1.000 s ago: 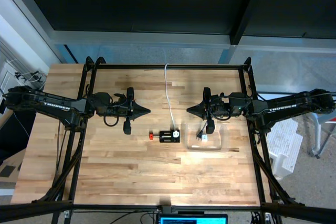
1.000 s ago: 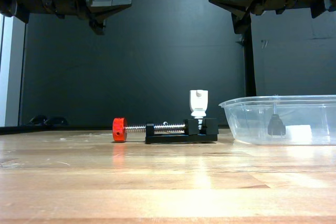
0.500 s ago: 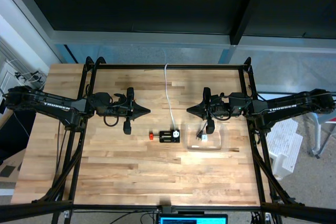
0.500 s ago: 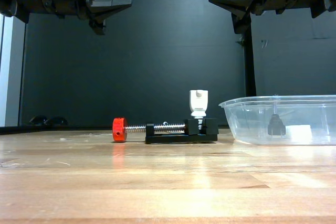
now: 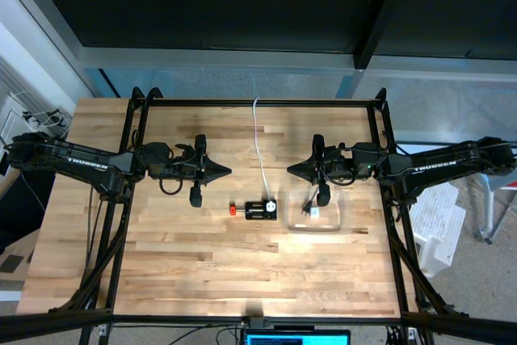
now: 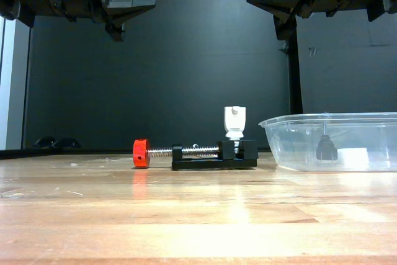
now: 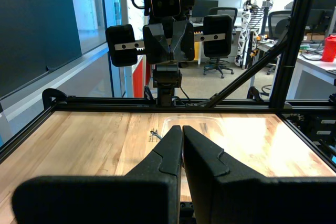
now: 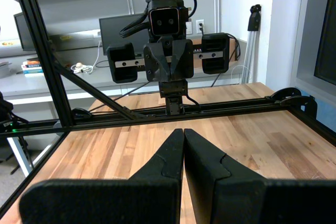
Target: Remove the power plug from the receptacle and place in the container
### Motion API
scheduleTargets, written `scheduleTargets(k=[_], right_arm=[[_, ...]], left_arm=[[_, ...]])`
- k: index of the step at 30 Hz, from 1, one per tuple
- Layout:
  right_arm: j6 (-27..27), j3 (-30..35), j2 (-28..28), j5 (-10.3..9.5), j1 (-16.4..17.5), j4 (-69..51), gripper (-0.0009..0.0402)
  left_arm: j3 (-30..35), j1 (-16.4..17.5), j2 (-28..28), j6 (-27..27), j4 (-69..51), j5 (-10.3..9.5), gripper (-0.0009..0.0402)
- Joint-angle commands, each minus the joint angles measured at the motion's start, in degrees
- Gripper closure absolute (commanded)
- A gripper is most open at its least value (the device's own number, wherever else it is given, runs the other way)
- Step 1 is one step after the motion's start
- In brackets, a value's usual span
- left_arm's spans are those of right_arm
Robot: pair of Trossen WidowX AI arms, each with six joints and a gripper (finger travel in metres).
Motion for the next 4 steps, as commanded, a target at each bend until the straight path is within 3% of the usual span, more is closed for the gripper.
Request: scheduleTargets(k=[1, 4], right_arm=[[0.0, 0.0, 0.0, 0.0, 0.0, 0.0, 0.0393], [0.0, 0.0, 0.0, 0.0, 0.0, 0.0, 0.0393]], left_arm=[[0.0, 0.0, 0.0, 0.0, 0.0, 0.02, 0.0393], [0.0, 0.0, 0.0, 0.0, 0.0, 0.02, 0.0393]])
